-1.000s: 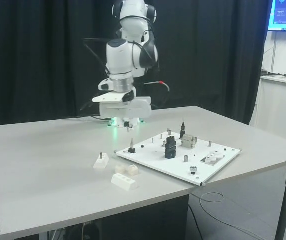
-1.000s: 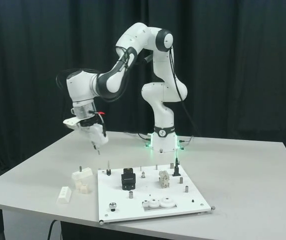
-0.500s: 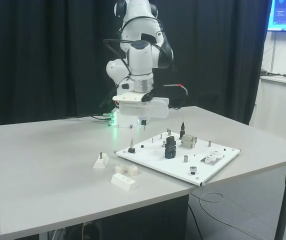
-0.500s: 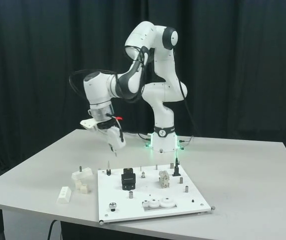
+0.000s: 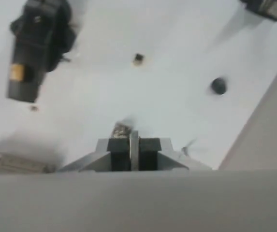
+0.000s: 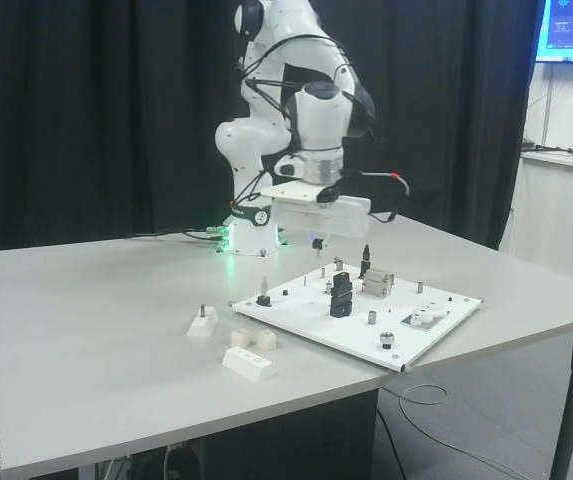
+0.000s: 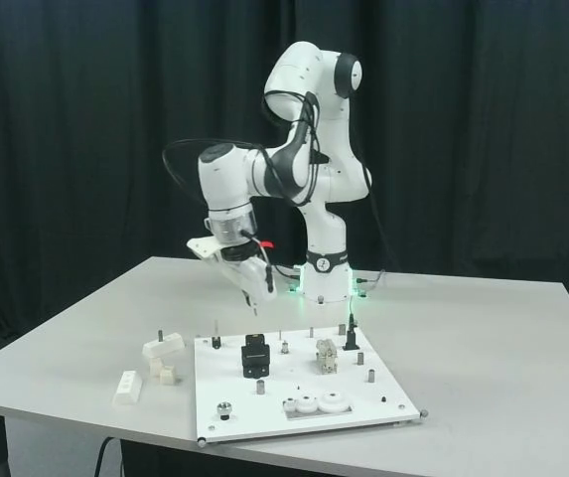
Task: Insert square peg 1.
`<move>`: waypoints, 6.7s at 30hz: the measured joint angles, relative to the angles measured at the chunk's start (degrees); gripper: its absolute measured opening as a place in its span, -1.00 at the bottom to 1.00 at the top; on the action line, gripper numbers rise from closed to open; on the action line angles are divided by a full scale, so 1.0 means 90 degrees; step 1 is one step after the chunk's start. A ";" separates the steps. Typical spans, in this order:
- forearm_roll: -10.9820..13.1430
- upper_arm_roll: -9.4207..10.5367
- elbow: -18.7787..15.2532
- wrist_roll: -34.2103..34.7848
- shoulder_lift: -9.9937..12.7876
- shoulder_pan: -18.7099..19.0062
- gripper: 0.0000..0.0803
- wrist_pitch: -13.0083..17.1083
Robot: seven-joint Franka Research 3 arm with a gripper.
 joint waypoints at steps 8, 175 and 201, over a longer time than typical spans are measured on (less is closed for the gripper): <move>-0.0007 0.0020 0.0000 0.1055 -0.0008 0.0443 -0.92 0.0169; 0.0356 0.1193 -0.0838 0.1780 0.1020 0.0313 -0.92 0.3160; 0.0545 0.1193 -0.0822 0.2039 0.1075 0.0244 -0.92 0.3262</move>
